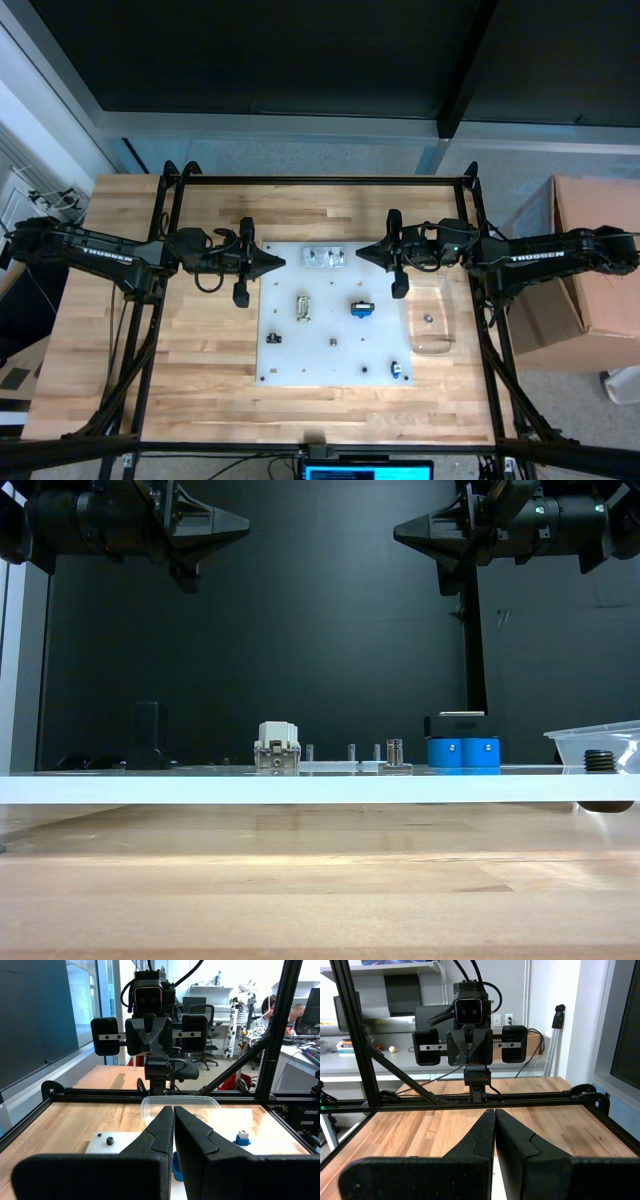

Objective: Pick the M12 nut and place it on its threads and fasten

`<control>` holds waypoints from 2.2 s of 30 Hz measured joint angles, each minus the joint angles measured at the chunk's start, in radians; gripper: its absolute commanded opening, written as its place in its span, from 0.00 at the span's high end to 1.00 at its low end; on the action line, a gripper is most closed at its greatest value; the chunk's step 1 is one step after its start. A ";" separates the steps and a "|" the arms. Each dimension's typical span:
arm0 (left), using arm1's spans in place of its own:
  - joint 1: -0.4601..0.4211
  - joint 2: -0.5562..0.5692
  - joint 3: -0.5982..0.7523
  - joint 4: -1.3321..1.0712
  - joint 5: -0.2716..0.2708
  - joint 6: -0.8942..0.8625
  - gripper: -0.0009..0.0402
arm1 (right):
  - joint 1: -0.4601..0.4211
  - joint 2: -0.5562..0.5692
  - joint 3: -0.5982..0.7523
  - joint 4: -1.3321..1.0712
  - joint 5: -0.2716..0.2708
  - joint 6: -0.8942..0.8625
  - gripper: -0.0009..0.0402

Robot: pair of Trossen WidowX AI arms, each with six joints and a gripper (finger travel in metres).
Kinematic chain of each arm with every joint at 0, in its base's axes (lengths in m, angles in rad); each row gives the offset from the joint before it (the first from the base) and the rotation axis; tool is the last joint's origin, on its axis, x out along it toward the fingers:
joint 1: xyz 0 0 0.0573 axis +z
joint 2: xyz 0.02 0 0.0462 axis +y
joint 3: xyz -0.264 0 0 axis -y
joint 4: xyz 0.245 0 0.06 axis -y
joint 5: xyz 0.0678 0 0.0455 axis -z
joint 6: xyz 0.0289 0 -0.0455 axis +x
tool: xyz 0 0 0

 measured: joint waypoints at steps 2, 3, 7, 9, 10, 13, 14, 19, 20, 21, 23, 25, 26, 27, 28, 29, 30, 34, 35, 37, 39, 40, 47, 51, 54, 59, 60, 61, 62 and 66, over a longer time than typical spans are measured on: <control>0.000 0.000 0.000 0.000 0.000 0.000 0.98 | 0.000 0.000 0.000 0.000 0.000 0.000 0.98; 0.000 0.000 0.000 0.000 0.000 0.000 0.98 | 0.000 0.000 0.000 0.000 0.000 0.000 0.98; 0.000 0.000 0.000 0.000 0.000 0.000 0.98 | 0.000 0.000 0.000 -0.001 0.000 0.000 0.98; 0.000 0.000 0.000 0.000 0.000 0.000 0.98 | 0.000 0.000 0.000 -0.001 0.000 0.000 0.98; 0.000 0.000 0.000 0.000 0.000 0.000 0.98 | 0.000 0.000 0.000 -0.001 0.000 0.000 0.98; 0.000 0.000 0.000 0.000 0.000 0.000 0.98 | 0.000 0.000 0.000 -0.001 0.000 0.003 0.98; 0.000 0.000 0.000 0.000 0.000 0.000 0.98 | 0.000 0.000 0.000 0.000 0.000 0.010 0.98; 0.000 0.000 0.000 0.000 0.000 0.000 0.98 | 0.000 -0.008 0.010 -0.034 -0.001 0.075 0.98; 0.000 0.000 0.000 0.000 0.000 0.000 0.98 | 0.001 -0.015 0.017 -0.069 -0.001 0.077 0.98; 0.000 0.000 0.000 0.000 0.000 0.000 0.98 | 0.002 -0.024 0.026 -0.112 -0.001 0.077 0.98; 0.000 0.000 0.000 0.000 0.000 0.000 0.98 | 0.002 -0.045 0.047 -0.211 -0.002 0.073 0.98; 0.000 0.000 0.000 0.000 0.000 0.000 0.98 | 0.003 -0.071 0.067 -0.312 -0.005 0.062 0.98; 0.000 0.000 0.000 0.000 0.000 0.000 0.98 | 0.003 -0.084 0.077 -0.363 -0.007 0.057 0.98; 0.000 0.000 0.000 0.000 0.000 0.000 0.98 | 0.004 -0.098 0.088 -0.415 -0.010 0.054 0.98; 0.000 0.000 0.000 0.000 0.000 0.000 0.98 | 0.005 -0.111 0.101 -0.471 -0.012 0.054 0.98; 0.000 0.000 0.000 0.000 0.000 0.000 0.98 | 0.006 -0.123 0.117 -0.533 -0.013 0.054 0.98; 0.000 0.000 0.000 0.000 0.000 0.000 0.98 | 0.006 -0.134 0.134 -0.596 -0.019 0.054 0.98; 0.000 0.000 0.000 0.000 0.000 0.000 0.98 | 0.012 -0.158 0.219 -0.873 -0.021 0.051 0.98; 0.000 0.000 0.000 0.000 0.000 0.000 0.98 | 0.016 -0.158 0.242 -0.943 -0.021 0.051 0.98; 0.000 0.000 0.000 0.000 0.000 0.000 0.98 | 0.027 -0.158 0.286 -1.067 -0.019 0.047 0.98; 0.000 0.000 0.000 0.000 0.000 0.000 0.98 | 0.043 -0.158 0.325 -1.168 -0.013 0.044 0.98; 0.000 0.000 0.000 0.000 0.000 0.000 0.98 | 0.053 -0.158 0.344 -1.218 -0.002 0.043 0.98; 0.000 0.000 0.000 0.000 0.000 0.000 0.98 | 0.128 -0.158 0.451 -1.496 0.020 0.043 0.98; 0.000 0.000 0.000 0.000 0.000 0.000 0.98 | 0.158 -0.152 0.507 -1.652 0.023 0.043 0.98; 0.000 0.000 0.000 0.000 0.000 0.000 0.98 | 0.174 -0.145 0.534 -1.753 0.026 0.008 0.98; 0.000 0.000 0.000 0.000 0.000 0.000 0.98 | 0.185 -0.124 0.540 -1.867 0.026 -0.103 0.98; 0.000 0.000 0.000 0.000 0.000 0.000 0.98 | 0.185 -0.116 0.540 -1.888 0.026 -0.132 0.98; 0.000 0.000 0.000 0.000 0.000 0.000 0.98 | 0.186 -0.106 0.540 -1.909 0.026 -0.159 0.98; 0.000 0.000 0.000 0.000 0.000 0.000 0.98 | 0.188 -0.097 0.540 -1.925 0.026 -0.193 0.98; 0.000 0.000 0.000 0.000 0.000 0.000 0.98 | 0.200 -0.073 0.540 -1.948 0.026 -0.375 0.98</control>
